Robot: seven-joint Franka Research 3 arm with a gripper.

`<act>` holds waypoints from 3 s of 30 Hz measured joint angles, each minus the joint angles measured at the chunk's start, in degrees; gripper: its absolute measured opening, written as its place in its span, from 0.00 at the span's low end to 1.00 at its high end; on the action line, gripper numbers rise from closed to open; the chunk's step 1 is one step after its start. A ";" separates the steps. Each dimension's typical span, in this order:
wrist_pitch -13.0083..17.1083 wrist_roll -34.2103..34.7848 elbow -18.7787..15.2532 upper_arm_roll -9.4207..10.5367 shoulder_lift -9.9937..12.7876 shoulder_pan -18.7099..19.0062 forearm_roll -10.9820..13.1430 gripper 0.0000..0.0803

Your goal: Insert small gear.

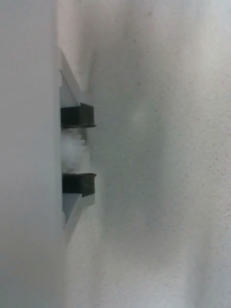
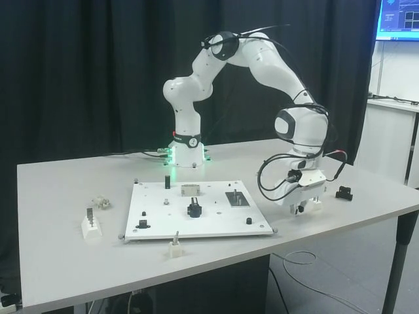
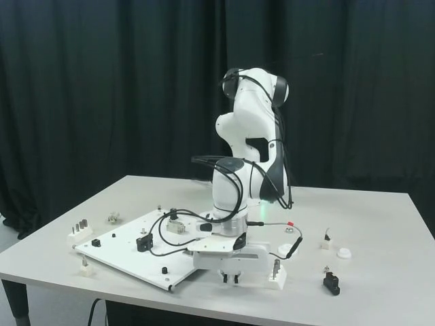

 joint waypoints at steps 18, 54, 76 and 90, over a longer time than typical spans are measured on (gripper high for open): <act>-1.90 0.86 1.49 -0.01 -0.09 -0.29 -1.06 0.25; -7.81 1.25 -5.31 -0.10 -7.83 -5.24 -10.33 0.25; 4.84 -2.57 -21.34 -0.08 -17.13 -9.37 -10.55 0.25; 5.12 -3.41 -23.33 -0.15 -18.46 -10.47 -9.90 0.25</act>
